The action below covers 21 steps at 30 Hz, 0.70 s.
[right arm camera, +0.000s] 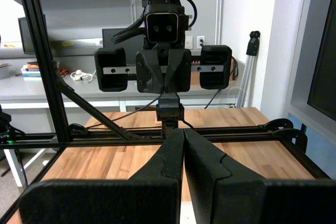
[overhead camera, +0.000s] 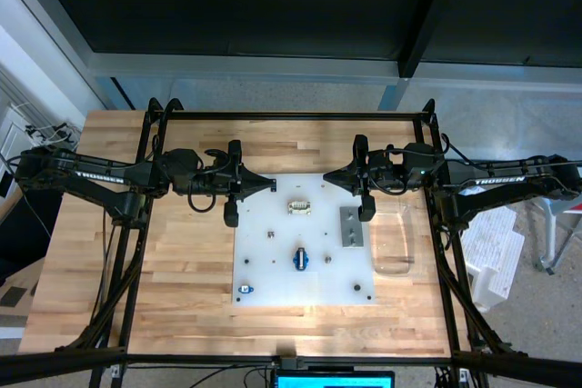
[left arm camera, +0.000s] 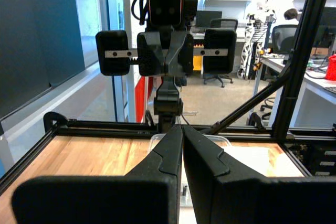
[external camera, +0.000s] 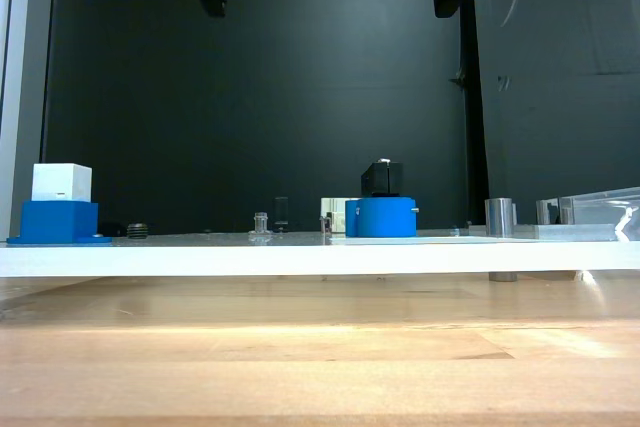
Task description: Pick the 16mm cylinder and install on the taskboard
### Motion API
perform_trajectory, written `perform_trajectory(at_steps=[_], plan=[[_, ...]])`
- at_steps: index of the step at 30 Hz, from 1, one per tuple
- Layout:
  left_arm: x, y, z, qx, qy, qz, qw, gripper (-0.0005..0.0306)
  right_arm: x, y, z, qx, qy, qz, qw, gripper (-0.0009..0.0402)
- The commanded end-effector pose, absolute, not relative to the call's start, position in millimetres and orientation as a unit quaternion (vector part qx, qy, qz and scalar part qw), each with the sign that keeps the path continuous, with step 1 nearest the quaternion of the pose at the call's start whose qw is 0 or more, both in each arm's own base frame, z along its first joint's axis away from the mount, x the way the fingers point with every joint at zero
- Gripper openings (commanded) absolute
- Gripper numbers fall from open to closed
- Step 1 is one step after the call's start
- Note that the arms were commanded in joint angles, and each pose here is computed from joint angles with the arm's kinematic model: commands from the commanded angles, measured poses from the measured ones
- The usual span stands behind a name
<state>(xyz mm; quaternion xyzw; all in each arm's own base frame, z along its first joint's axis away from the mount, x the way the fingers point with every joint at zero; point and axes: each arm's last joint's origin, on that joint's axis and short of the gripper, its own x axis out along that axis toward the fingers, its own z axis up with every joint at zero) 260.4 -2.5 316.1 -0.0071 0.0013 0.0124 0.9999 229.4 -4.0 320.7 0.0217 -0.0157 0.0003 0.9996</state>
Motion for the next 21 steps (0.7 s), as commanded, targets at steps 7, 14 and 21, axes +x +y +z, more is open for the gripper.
perform_trajectory(at_steps=[7, 14, 21], plan=[[260.4, -1.2, 318.1, -0.0169, -0.0085, 0.0214, 0.99959, 0.0000, 229.7, -3.9, 320.7, 0.021, -0.015, 0.000, 1.000, 0.0000], [260.4, 0.2, 318.1, -0.0236, -0.0090, 0.0236, 0.99940, 0.0000, 229.7, -4.0, 320.7, 0.021, -0.015, 0.000, 1.000, 0.0000], [260.4, 1.3, 318.1, -0.0238, -0.0089, 0.0254, 0.99936, 0.0000, 229.7, -3.9, 320.3, 0.021, -0.013, 0.000, 1.000, 0.0000]])
